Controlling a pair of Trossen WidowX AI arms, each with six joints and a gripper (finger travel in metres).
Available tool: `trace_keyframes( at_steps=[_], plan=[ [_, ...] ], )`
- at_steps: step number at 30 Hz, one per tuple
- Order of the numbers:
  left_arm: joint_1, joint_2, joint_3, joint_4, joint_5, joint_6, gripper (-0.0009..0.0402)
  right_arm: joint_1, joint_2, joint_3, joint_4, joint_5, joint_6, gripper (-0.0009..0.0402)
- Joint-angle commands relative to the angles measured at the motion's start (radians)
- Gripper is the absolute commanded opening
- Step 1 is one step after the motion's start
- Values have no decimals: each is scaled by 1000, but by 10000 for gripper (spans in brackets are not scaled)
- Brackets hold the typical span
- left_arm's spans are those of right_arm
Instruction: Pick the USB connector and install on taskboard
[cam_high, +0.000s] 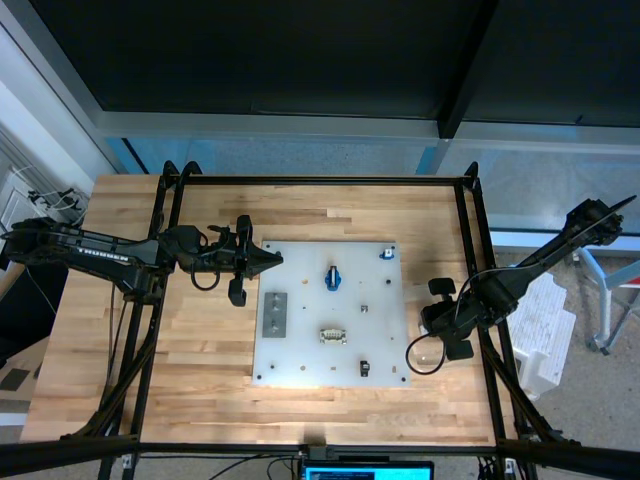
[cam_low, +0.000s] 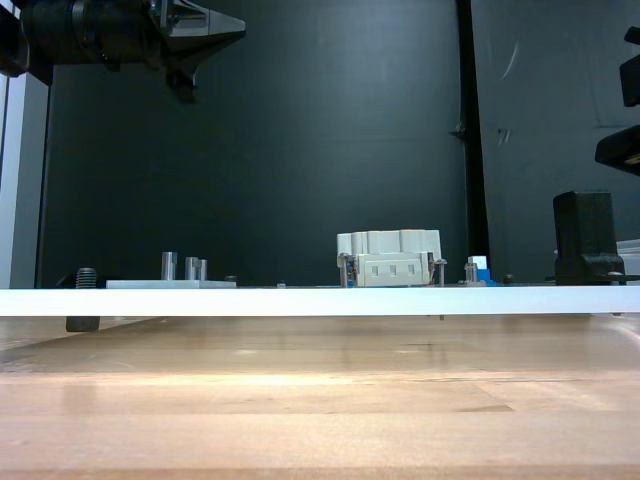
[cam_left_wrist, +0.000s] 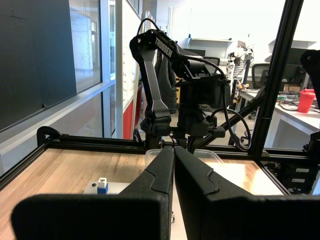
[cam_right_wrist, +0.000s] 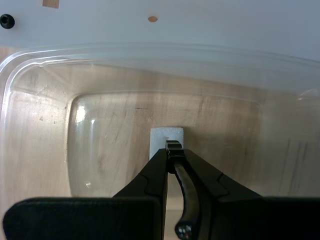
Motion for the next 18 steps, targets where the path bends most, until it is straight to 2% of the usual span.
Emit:
trace_keyframes(
  at_steps=[1,5,10,18],
  plan=[
    [0,0,0,0,0,0,0,0,0,2,0,1,3,0],
    [0,0,0,0,0,0,0,0,4,23,1,0,31,0],
    [0,0,0,0,0,0,0,2,32,106,-22,2,57,0],
    [0,0,0,0,0,0,0,5,172,261,-32,11,148,0]
  ],
)
